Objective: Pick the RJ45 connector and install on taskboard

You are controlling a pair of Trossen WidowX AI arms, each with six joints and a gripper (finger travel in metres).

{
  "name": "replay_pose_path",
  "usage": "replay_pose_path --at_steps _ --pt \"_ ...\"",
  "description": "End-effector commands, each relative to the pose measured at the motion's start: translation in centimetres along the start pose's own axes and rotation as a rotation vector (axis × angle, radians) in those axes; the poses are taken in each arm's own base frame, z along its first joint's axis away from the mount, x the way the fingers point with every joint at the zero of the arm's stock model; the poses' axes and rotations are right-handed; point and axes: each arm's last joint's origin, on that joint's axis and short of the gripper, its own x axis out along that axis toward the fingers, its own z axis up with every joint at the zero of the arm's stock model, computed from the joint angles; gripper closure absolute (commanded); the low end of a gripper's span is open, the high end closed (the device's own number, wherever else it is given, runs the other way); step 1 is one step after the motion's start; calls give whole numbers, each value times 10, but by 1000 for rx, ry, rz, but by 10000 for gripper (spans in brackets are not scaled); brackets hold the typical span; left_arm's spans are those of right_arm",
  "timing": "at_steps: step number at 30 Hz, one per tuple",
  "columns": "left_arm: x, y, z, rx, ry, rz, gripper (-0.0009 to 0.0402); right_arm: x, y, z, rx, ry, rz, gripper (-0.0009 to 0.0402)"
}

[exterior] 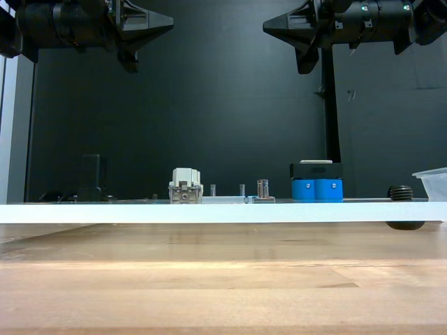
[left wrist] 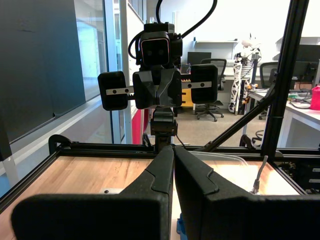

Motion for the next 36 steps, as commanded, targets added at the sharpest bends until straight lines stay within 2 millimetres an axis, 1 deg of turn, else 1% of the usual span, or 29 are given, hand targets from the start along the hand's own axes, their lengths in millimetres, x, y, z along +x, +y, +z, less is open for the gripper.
replay_pose_path --at_steps 1,36 --pt "0 0 0 0 0 0 393 0 0 0 0 0 0 393" --pt "0 0 0 0 0 0 393 0 0 -3 2 24 -3 393"
